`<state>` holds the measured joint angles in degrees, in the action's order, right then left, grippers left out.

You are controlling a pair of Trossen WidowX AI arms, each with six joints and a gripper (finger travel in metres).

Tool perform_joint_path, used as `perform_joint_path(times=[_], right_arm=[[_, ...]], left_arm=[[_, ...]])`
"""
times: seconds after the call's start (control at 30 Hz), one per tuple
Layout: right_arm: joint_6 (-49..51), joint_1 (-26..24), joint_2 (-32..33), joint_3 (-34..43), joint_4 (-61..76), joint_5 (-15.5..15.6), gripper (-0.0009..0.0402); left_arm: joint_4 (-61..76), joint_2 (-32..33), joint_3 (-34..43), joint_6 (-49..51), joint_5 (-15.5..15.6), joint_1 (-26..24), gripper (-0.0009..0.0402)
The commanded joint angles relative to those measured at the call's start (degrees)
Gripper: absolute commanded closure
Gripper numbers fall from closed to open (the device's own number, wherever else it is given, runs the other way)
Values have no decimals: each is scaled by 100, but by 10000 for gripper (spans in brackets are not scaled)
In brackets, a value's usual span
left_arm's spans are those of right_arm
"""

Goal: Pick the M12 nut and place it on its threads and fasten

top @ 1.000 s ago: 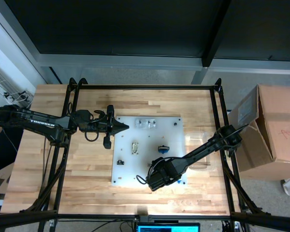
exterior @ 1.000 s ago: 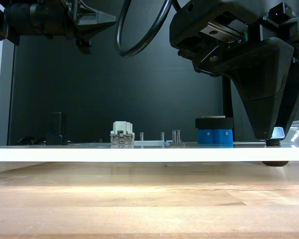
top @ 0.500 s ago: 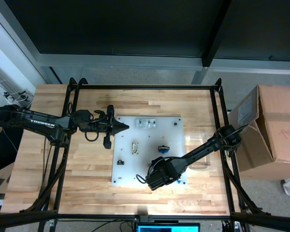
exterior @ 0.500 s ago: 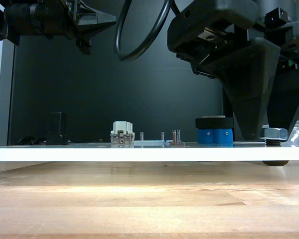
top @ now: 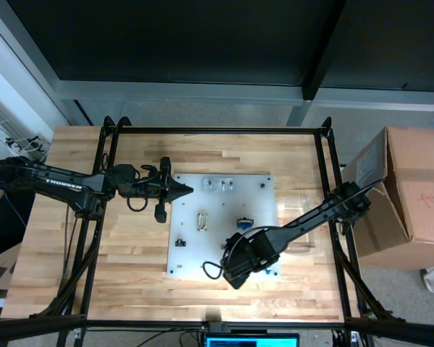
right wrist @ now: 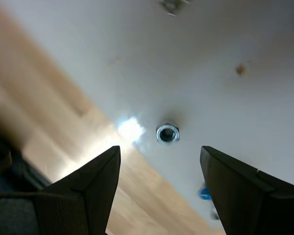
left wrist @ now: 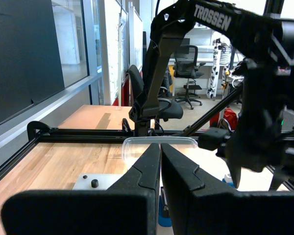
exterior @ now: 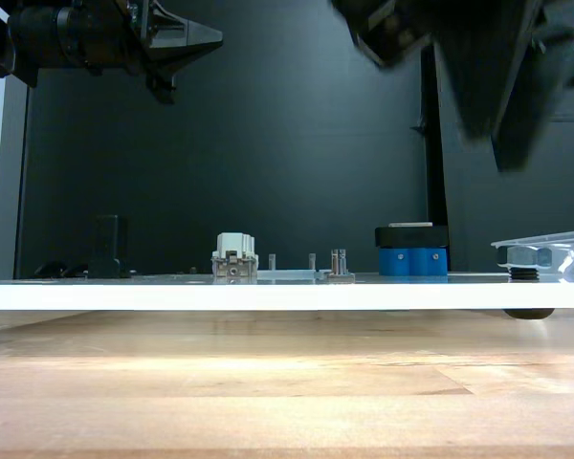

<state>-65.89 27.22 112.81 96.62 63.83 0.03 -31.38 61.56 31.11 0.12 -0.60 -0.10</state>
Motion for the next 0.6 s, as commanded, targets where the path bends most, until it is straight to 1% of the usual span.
perform_joint_path(times=[0.03,0.1,0.47,0.6], right_arm=[[1613,7,-22,251,439,4,175],[2092,4,-24,337,664,7,183],[2317,2,-15,326,730,-2,245],[2623,2,11,243,728,-50,283]], left_arm=[[-4,0,0,-2,-2,2,393],[0,0,0,-2,-2,2,393],[-2,0,0,-2,-2,2,393],[-2,0,0,-2,-2,2,393]])
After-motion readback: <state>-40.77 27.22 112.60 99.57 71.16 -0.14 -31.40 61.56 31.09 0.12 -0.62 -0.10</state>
